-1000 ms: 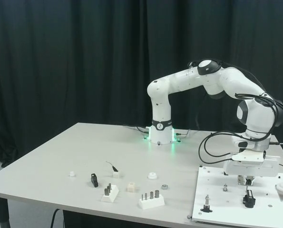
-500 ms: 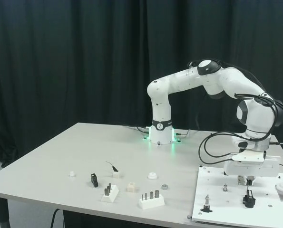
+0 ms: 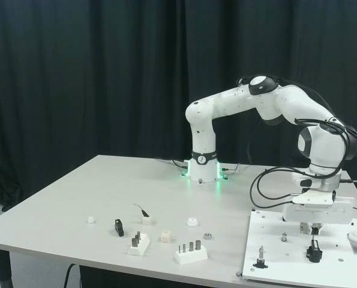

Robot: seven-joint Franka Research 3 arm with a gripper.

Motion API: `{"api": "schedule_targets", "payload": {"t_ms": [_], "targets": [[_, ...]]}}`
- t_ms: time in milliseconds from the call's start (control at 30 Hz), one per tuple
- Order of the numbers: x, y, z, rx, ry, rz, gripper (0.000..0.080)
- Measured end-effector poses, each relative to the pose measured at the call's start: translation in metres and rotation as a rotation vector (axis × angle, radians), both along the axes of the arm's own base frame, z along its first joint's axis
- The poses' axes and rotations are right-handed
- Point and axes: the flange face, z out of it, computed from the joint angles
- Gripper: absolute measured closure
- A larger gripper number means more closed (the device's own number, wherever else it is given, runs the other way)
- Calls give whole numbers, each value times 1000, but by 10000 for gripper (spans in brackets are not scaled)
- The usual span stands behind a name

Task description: Insert square peg 1.

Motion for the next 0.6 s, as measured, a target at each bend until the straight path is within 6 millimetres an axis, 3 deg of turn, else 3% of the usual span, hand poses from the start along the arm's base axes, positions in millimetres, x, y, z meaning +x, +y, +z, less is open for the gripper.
{"api": "schedule_targets", "payload": {"t_ms": [600], "targets": [[-1, -2, -1, -4, 19, -19, 774]]}}
